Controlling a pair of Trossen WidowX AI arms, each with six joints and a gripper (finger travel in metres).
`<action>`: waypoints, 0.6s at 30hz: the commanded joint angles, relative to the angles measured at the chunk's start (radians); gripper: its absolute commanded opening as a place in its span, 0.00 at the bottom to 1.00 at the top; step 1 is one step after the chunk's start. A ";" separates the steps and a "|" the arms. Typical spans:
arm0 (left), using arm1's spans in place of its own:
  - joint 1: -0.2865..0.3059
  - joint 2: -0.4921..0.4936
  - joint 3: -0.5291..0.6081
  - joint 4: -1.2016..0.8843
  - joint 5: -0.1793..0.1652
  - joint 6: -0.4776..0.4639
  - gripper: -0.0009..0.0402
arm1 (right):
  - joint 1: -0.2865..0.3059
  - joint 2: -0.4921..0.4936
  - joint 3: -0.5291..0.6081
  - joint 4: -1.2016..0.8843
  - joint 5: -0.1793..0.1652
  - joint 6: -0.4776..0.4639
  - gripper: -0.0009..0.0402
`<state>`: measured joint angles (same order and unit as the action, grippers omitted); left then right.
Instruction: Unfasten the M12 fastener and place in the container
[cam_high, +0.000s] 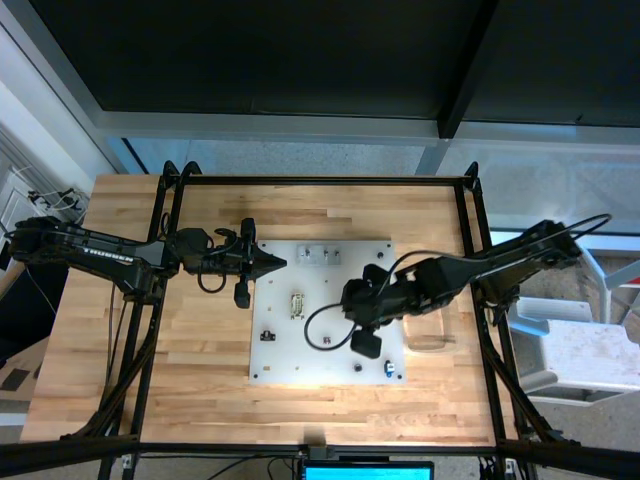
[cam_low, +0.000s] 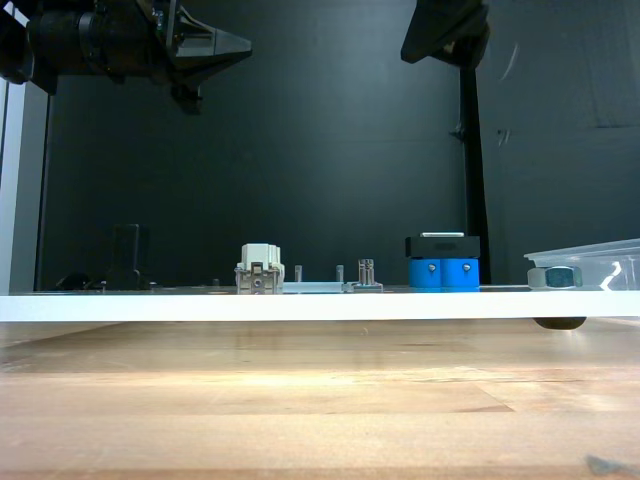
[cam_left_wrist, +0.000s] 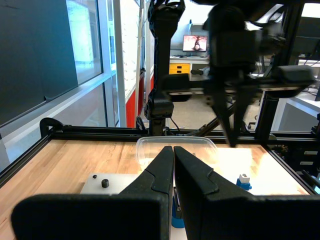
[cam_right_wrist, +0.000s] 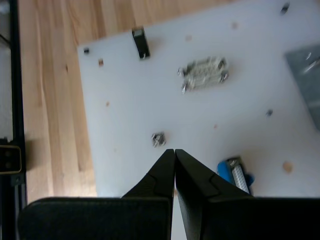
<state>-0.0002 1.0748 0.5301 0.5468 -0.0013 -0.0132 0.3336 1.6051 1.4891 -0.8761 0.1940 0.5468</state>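
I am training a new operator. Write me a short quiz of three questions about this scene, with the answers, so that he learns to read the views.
1. True or false: the left gripper, raised over the left edge of the white board, has its fingers spread wide.
2. Fill in: the right gripper hangs above the board, shut, pointing ____ at it.
3. Where does the clear container stand? A) in the middle of the board; B) on the wooden table, beside the board's right edge; C) between the right gripper's fingers.
Key: 1 false, its fingers are shut on nothing; 2 down; 3 B.
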 joint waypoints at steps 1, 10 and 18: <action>0.000 0.000 0.000 0.000 0.000 0.000 0.02 | 0.029 0.068 0.082 -0.079 -0.001 0.060 0.02; 0.000 0.000 0.000 0.000 0.000 0.000 0.02 | 0.083 0.210 0.230 -0.248 -0.071 0.206 0.02; 0.000 0.000 0.000 0.000 0.000 0.000 0.02 | 0.126 0.312 0.300 -0.344 -0.146 0.273 0.02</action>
<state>-0.0002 1.0748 0.5301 0.5468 -0.0013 -0.0135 0.4549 1.9018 1.7802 -1.2041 0.0559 0.8112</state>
